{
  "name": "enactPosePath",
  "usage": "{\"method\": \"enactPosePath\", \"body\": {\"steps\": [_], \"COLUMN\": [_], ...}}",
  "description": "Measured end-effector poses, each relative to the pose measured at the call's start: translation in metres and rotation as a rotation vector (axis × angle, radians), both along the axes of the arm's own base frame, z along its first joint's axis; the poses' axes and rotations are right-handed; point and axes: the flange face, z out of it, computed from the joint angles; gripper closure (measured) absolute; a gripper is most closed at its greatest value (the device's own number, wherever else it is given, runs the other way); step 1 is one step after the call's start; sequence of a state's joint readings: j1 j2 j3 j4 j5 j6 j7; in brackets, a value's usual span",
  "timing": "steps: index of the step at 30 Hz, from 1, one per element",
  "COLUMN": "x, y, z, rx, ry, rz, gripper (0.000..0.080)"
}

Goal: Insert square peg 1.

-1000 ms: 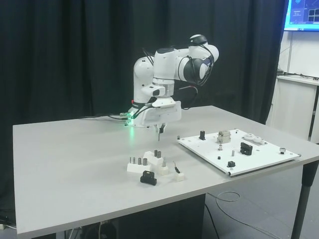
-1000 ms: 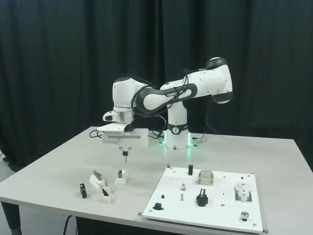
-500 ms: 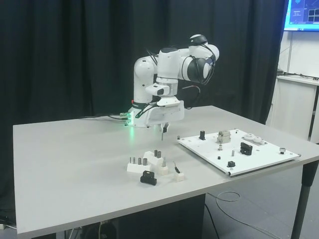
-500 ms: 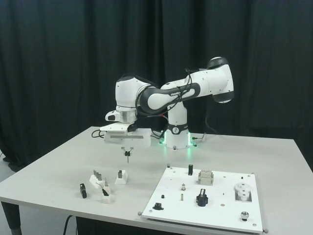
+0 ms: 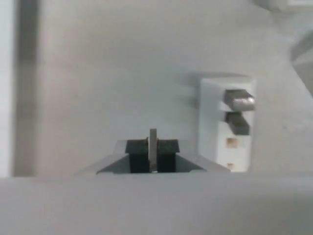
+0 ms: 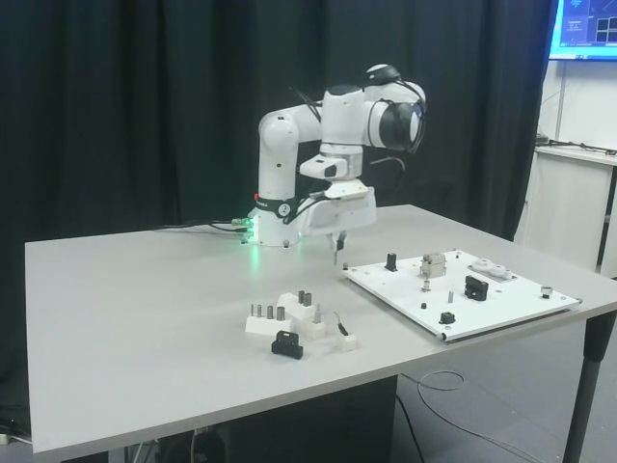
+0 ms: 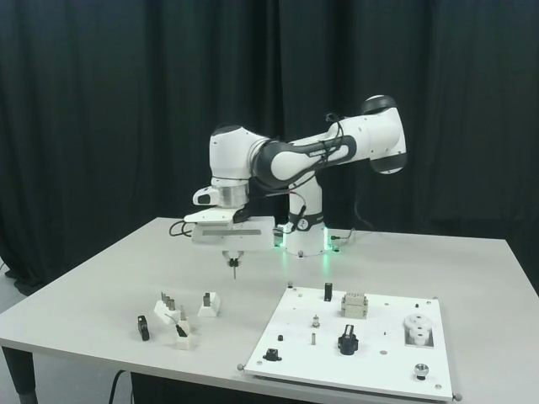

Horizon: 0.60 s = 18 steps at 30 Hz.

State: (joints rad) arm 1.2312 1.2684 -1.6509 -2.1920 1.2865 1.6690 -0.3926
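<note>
Since a second ago I am swinging the arm away from the white peg holders (image 7: 178, 318) toward the white board (image 7: 354, 370) at three o'clock. The gripper (image 7: 233, 263) is hanging above the grey table (image 7: 101, 290), clamped on the square peg (image 5: 153, 149). Pickup is done; I am judging transport and insertion remain.

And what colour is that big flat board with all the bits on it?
The board is white, easiest to see in the second room view.
</note>
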Motion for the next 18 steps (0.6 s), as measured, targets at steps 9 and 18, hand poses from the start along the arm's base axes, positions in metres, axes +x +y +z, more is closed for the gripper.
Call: {"method": "enactPosePath", "body": {"steps": [9,18], "x": [0.013,0.025], "y": [0.040,0.085], "z": [0.004,0.009], "rx": [0.027,0.031], "ry": [0.009,0.011], "rz": [-0.011,-0.020], "gripper": [0.0772,0.0772]}}
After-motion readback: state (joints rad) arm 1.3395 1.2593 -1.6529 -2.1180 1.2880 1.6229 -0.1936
